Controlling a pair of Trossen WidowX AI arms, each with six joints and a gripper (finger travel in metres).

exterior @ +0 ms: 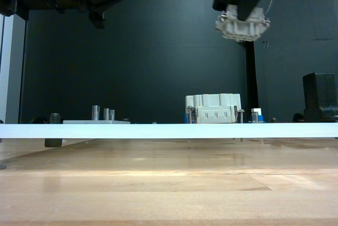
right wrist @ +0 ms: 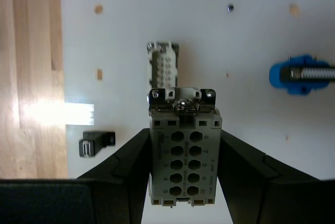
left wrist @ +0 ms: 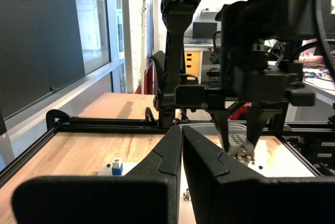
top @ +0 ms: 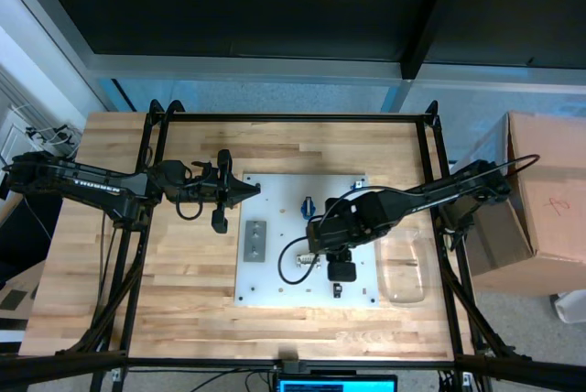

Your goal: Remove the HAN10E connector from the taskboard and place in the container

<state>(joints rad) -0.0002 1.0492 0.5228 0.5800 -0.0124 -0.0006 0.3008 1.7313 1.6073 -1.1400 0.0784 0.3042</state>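
Note:
The HAN10E connector, a pale grey block with two rows of sockets, is held in the air by my right gripper, which is shut on its sides. In the low view the connector hangs well above the white taskboard, clear of its seat. The mating grey housing stays upright on the board, and it shows below the held part as housing. My left gripper hovers at the board's far left corner, its fingers shut with nothing between them.
A clear plastic container lies on the wood right of the taskboard. On the board are a blue fitting, a metal plate with pegs, a black block and a loose cable. A cardboard box stands beyond the table's right edge.

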